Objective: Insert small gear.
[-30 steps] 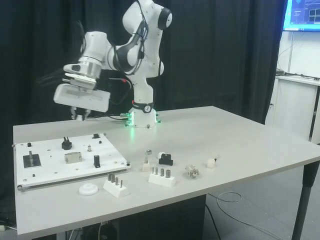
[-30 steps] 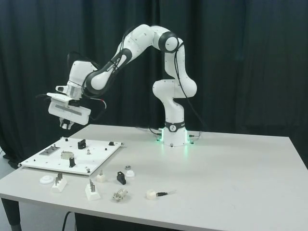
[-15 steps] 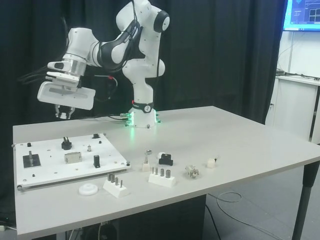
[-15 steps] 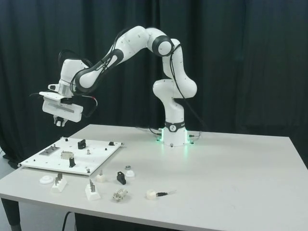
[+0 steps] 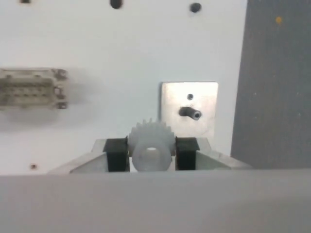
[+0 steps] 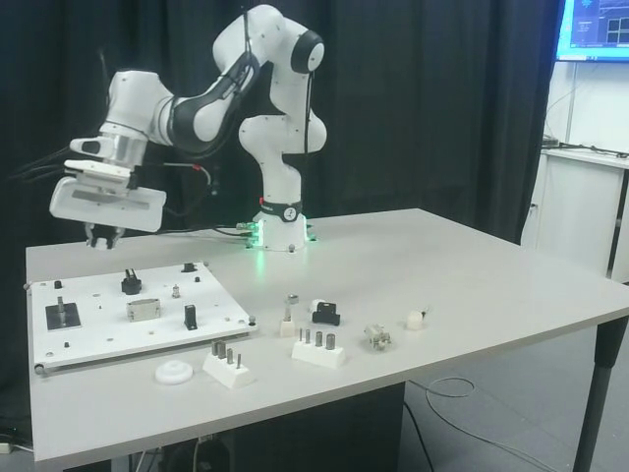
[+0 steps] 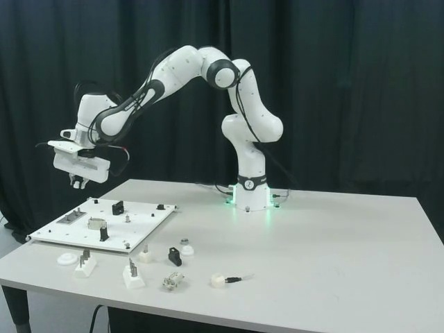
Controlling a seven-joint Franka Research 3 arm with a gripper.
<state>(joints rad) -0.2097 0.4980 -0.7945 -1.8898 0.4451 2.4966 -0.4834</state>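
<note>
Item: small gear (image 5: 151,143), white, toothed, with a centre bore. Location: pinched between the two black pads of the gripper (image 5: 151,154), carried high above the white board (image 6: 138,315).

Arm: white, reaching out from its base over the far corner of the board; gripper (image 6: 101,236) well clear of everything on the board.

Target, as judged: the short peg (image 5: 191,113) standing on the metal plate (image 5: 189,109), seen just beyond the gear in the wrist view.

Step in hand: carrying the gear to the peg. The next move calls for centring the bore over the peg, then a straight descent.

Room for moving: the plate sits beside the board's edge, grey table (image 5: 272,82) past it. A connector block (image 5: 31,89) lies well apart. Open air all round the gripper.
</note>
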